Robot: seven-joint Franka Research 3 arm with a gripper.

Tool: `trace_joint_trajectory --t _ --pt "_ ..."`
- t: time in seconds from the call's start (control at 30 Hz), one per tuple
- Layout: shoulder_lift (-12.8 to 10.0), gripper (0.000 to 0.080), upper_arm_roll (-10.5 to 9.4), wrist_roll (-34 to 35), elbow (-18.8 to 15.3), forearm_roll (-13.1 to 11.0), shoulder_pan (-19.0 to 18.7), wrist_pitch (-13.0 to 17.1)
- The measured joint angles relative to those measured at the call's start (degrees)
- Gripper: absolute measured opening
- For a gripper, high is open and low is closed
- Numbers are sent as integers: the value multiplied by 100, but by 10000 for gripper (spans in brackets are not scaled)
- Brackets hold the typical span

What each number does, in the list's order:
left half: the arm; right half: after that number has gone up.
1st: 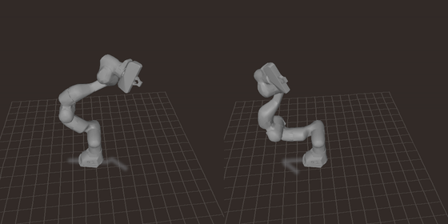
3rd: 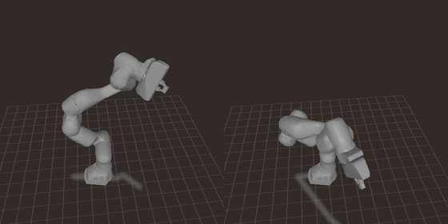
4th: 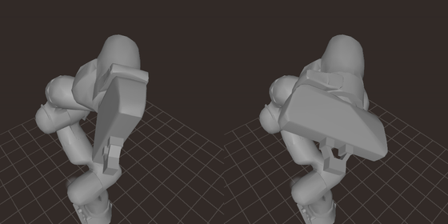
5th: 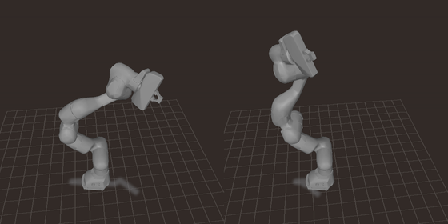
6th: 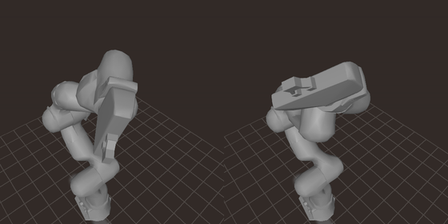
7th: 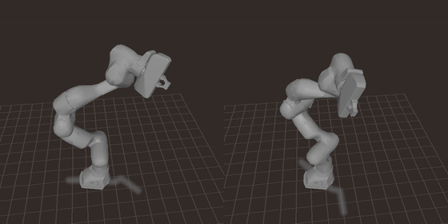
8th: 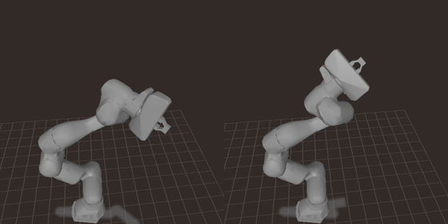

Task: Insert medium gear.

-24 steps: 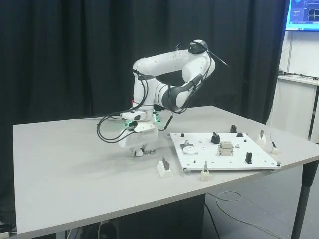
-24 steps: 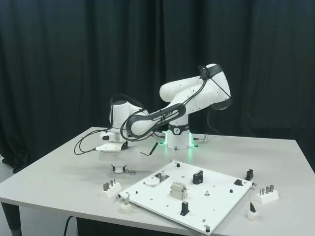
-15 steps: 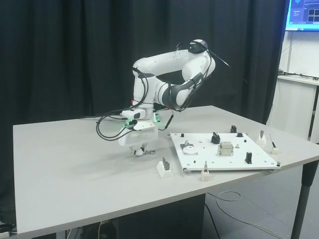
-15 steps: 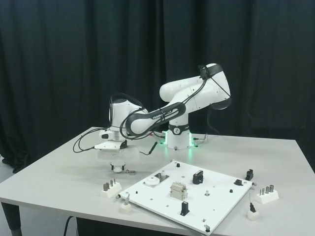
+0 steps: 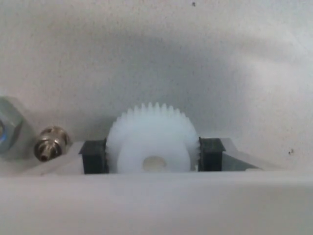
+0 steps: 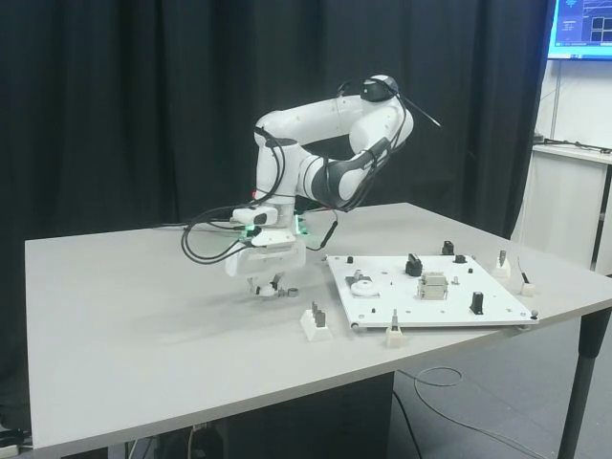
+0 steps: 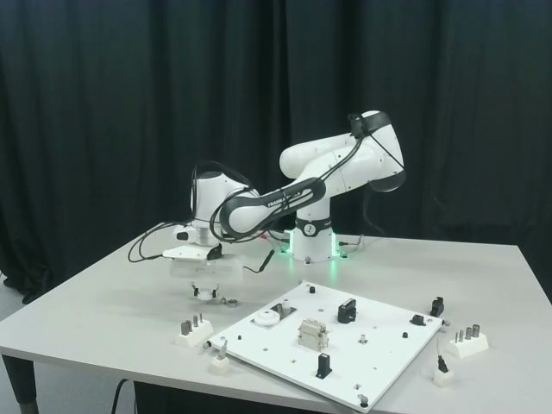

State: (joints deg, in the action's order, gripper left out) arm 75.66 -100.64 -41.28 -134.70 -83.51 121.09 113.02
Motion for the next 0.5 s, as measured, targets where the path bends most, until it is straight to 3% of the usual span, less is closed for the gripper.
trace_joint_trajectory --t 0.23,0.5 --pt "-21 400 99 298 0 79 -34 -114" --pt "-62 400 392 532 1 168 -181 -533"
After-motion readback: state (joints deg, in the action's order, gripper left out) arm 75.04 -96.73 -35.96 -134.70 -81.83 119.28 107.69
